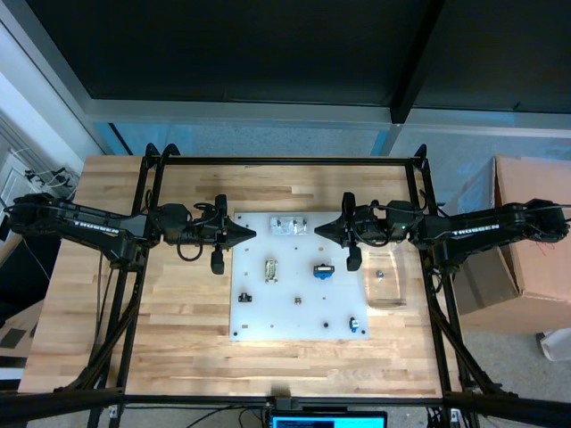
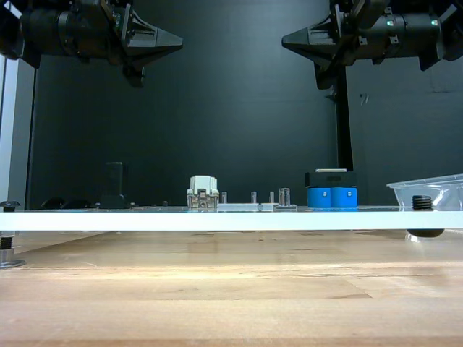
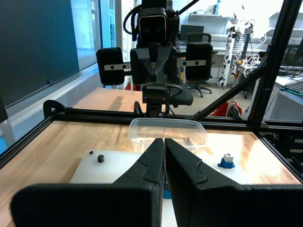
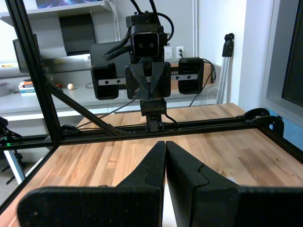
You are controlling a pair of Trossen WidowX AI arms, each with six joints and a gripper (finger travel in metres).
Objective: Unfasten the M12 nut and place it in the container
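Observation:
The black ribbed stud point(image 2: 422, 203) stands bare on the white board point(image 1: 268, 312), its ribs showing and no nut on it. From above, the stud point(image 1: 327, 324) is a small dark dot near the board's near right edge. A small silver nut point(image 1: 381, 274) lies free inside the clear container point(image 1: 393, 299) to the right of the board. My right gripper point(image 1: 318, 229) hangs high over the board's far right part, shut and holding nothing. My left gripper point(image 1: 253, 234) hangs high at the board's far left edge, shut and holding nothing. In each wrist view the fingers point(image 3: 164, 161) point(image 4: 165, 163) meet.
The board also carries a blue block with a black top point(image 1: 323, 270), a small blue part point(image 1: 354, 325), a white connector point(image 1: 270, 271) and a grey fixture point(image 1: 289, 226). A black frame point(image 1: 143, 267) rings the table. A cardboard box point(image 1: 526, 232) stands off the right.

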